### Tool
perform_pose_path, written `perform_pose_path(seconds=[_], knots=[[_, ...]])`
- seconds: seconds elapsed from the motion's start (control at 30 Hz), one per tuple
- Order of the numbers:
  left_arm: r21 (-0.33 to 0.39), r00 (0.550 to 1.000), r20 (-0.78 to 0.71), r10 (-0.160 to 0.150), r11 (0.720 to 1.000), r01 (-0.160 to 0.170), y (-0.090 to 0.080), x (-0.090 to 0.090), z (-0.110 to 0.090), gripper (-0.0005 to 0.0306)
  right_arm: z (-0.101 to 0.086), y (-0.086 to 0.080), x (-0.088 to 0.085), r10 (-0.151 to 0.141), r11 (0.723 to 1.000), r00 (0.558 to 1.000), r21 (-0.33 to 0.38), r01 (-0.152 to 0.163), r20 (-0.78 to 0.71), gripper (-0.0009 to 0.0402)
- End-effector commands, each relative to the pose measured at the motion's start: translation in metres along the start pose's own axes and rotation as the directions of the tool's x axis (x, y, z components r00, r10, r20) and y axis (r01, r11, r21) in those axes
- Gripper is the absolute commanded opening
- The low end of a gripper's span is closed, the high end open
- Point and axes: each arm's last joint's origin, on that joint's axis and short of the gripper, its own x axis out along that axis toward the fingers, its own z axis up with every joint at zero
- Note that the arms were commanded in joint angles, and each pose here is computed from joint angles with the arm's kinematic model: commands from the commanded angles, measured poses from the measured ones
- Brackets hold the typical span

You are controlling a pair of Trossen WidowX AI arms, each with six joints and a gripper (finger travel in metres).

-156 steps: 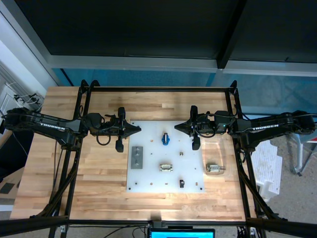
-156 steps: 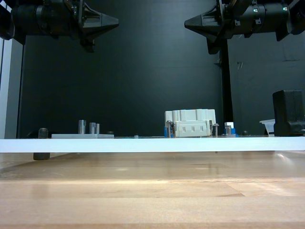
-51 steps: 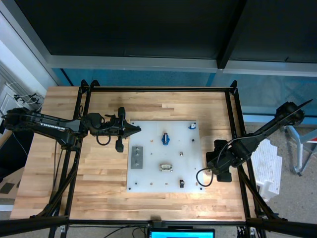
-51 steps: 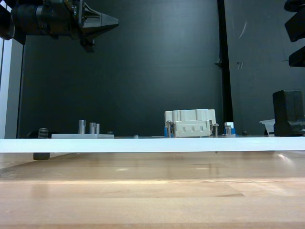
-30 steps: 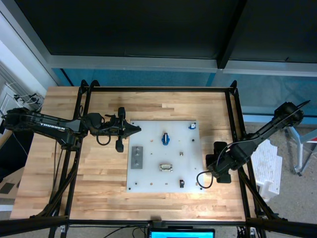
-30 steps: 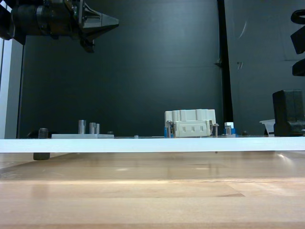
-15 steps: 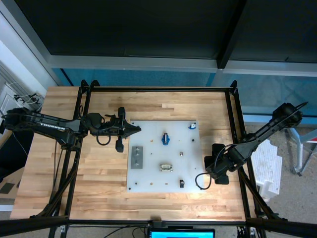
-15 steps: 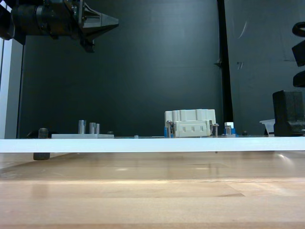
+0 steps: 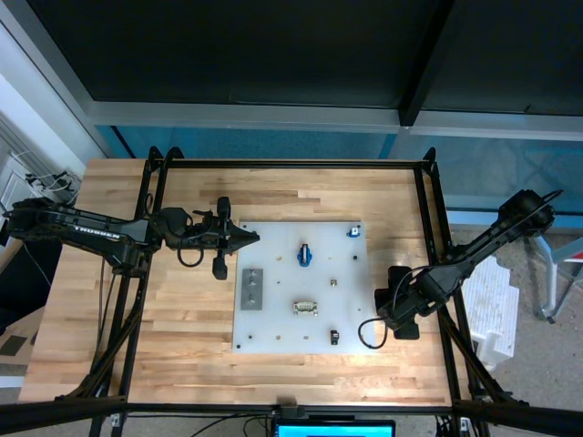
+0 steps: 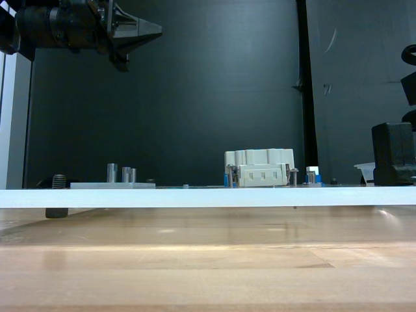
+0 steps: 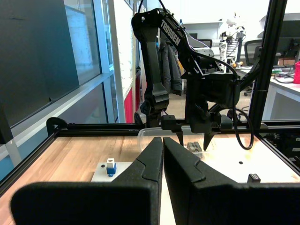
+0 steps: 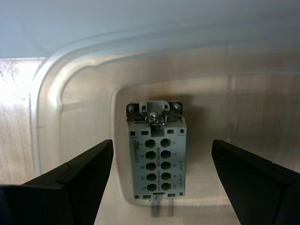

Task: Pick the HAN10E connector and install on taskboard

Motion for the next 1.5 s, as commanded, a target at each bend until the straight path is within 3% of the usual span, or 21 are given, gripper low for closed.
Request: perform_pose_path(seconds=[0.03, 0.53, 0.9, 1.03, 1.27, 1.5], knots=[[0.0, 1.0, 0.0, 0.0, 1.0, 0.0, 0.0, 0.0, 0.0, 0.0001, -0.001, -0.001, 0.003, 0.001, 1.0, 1.0, -0.001, -0.001, 0.0, 0.0291], [0.0, 1.0, 0.0, 0.0, 1.0, 0.0, 0.0, 0.0, 0.0, 0.0001, -0.003, -0.001, 0.006, 0.002, 1.0, 1.0, -0.01, -0.002, 0.001, 0.0215], [0.0, 1.0, 0.0, 0.0, 1.0, 0.0, 0.0, 0.0, 0.0, 0.0001, -0.003, -0.001, 0.005, 0.009, 1.0, 1.0, -0.01, -0.009, 0.004, 0.0104], [0.0, 1.0, 0.0, 0.0, 1.0, 0.0, 0.0, 0.0, 0.0, 0.0001, -0.003, 0.0, 0.003, 0.032, 0.999, 0.999, -0.008, -0.032, -0.004, 0.0068], [0.0, 1.0, 0.0, 0.0, 1.0, 0.0, 0.0, 0.0, 0.0, 0.0001, -0.001, 0.0, -0.009, 0.032, 0.999, 0.999, -0.008, -0.032, -0.003, 0.0025], [0.0, 1.0, 0.0, 0.0, 1.0, 0.0, 0.0, 0.0, 0.0, 0.0001, 0.004, 0.0, -0.032, 0.014, 1.0, 1.0, -0.006, -0.014, -0.008, 0.0013]])
